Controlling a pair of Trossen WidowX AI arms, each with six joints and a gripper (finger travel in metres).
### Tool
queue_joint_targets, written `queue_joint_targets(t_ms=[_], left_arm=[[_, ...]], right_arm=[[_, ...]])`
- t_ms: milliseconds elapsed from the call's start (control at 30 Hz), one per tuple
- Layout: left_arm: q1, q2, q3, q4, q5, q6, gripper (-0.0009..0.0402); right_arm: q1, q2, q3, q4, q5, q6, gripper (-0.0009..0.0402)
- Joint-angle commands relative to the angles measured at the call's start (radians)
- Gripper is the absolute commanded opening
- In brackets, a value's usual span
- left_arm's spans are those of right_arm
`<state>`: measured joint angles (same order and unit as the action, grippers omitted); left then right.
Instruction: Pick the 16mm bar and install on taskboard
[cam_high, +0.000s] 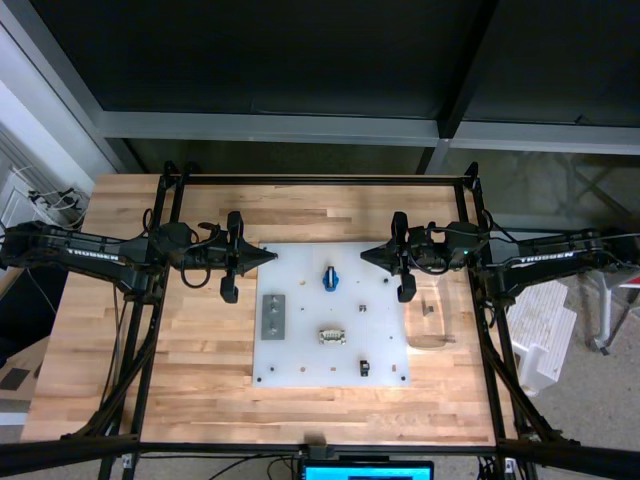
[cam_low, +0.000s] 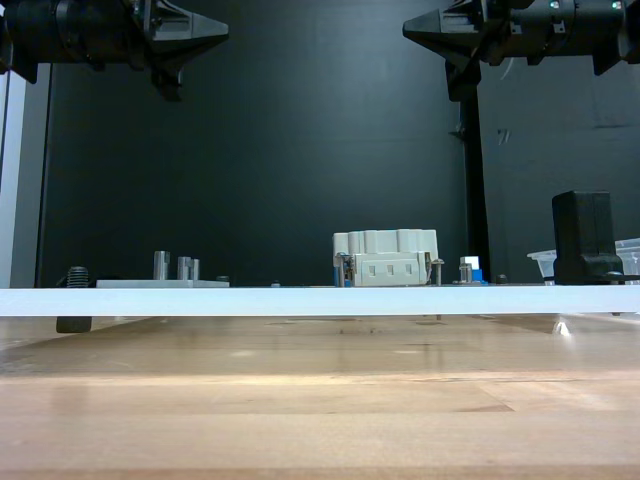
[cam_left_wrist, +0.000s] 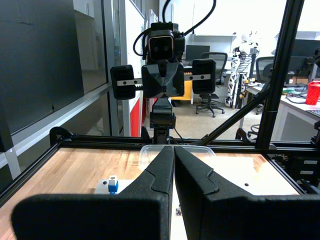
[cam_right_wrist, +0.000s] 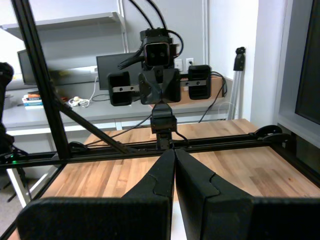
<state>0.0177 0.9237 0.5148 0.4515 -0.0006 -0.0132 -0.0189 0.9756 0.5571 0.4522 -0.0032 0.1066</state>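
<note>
Here's a robotics lab. The left gripper (cam_high: 268, 257) and right gripper (cam_high: 366, 253) are hanging face to face above the far part of a white task board (cam_high: 300, 365), which is lying on a butcher-block bench (cam_high: 100, 380) inside a black metal frame (cam_high: 150, 330). Beyond it, office chairs (cam_left_wrist: 212, 100) are standing by cluttered desks (cam_left_wrist: 295, 97), and a monitor (cam_right_wrist: 107, 62) is sitting below wall shelving (cam_right_wrist: 75, 20).

A wooden counter (cam_high: 180, 380) carries a clear plastic tray (cam_high: 434, 341) near its right edge. Toward the middle, all apart: a grey block (cam_high: 273, 317) with three upright pegs, a beige connector (cam_high: 332, 336), a blue part (cam_high: 330, 277) farther back, and, nearer the front edge, a small black block (cam_high: 366, 368).
</note>
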Motion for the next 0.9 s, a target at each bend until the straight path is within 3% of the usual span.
queue_joint_targets(t_ms=[33,900], left_arm=[[0.0,0.0,0.0,0.0,0.0,0.0,0.0],[0.0,0.001,0.0,-0.001,0.0,0.0,0.0]], right_arm=[[0.001,-0.004,0.005,-0.041,0.002,0.005,0.0],[0.117,-0.003,0.289,-0.923,0.012,0.02,0.0]])
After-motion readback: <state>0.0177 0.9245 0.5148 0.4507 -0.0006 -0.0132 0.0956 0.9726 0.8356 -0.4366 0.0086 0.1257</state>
